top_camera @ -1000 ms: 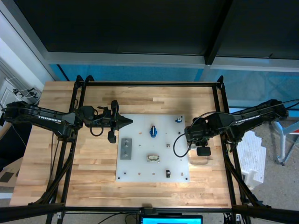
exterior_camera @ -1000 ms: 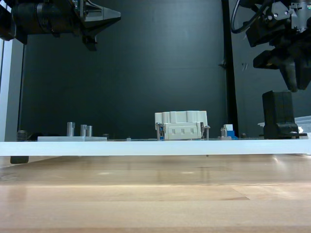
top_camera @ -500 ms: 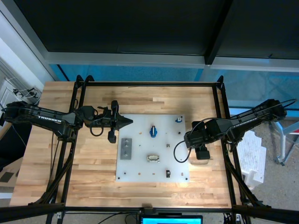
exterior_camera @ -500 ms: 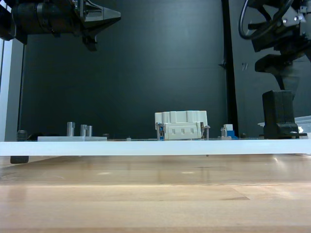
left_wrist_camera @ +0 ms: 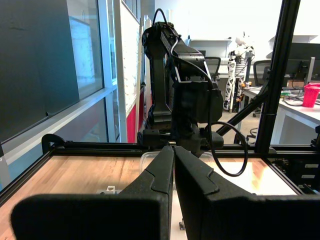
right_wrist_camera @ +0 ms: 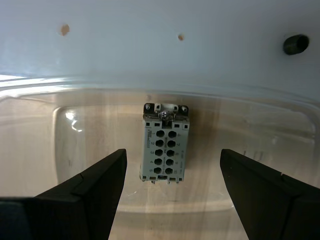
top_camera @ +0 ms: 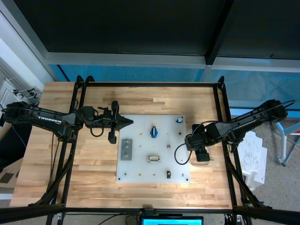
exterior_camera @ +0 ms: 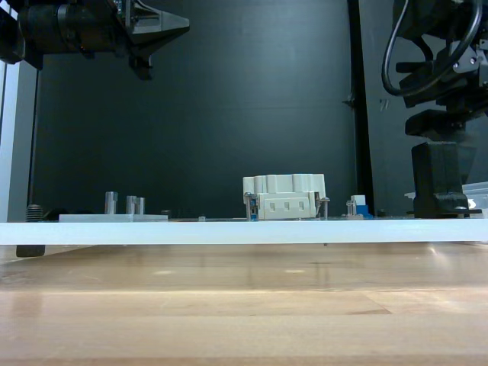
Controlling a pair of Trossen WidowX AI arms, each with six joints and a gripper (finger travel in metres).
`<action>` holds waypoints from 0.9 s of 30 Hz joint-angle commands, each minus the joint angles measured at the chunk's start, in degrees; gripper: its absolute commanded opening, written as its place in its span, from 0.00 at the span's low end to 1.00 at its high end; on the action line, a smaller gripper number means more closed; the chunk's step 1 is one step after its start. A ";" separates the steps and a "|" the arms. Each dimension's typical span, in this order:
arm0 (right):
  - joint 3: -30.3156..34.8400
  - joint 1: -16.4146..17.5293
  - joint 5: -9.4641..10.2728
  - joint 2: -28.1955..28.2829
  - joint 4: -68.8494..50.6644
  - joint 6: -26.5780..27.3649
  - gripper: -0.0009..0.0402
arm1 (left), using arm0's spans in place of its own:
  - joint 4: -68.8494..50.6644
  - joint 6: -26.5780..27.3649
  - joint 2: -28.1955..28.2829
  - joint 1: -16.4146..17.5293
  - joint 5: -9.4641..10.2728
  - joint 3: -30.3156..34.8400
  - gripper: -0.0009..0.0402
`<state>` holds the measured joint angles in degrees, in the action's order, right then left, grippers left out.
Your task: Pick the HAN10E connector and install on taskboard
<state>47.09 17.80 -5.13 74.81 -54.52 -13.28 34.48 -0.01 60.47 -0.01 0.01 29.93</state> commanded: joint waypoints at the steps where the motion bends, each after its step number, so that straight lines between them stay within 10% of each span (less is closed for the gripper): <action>1: -0.94 0.09 0.07 0.63 0.70 0.00 0.66 | 0.00 0.00 0.02 0.02 0.00 0.02 0.02; 27: -8.09 -0.04 0.13 0.85 9.77 -1.27 0.65 | 0.00 0.00 0.02 0.02 0.00 0.02 0.02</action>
<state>39.22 17.82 -4.97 75.66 -45.01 -14.66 34.48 -0.01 60.47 -0.01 0.03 29.93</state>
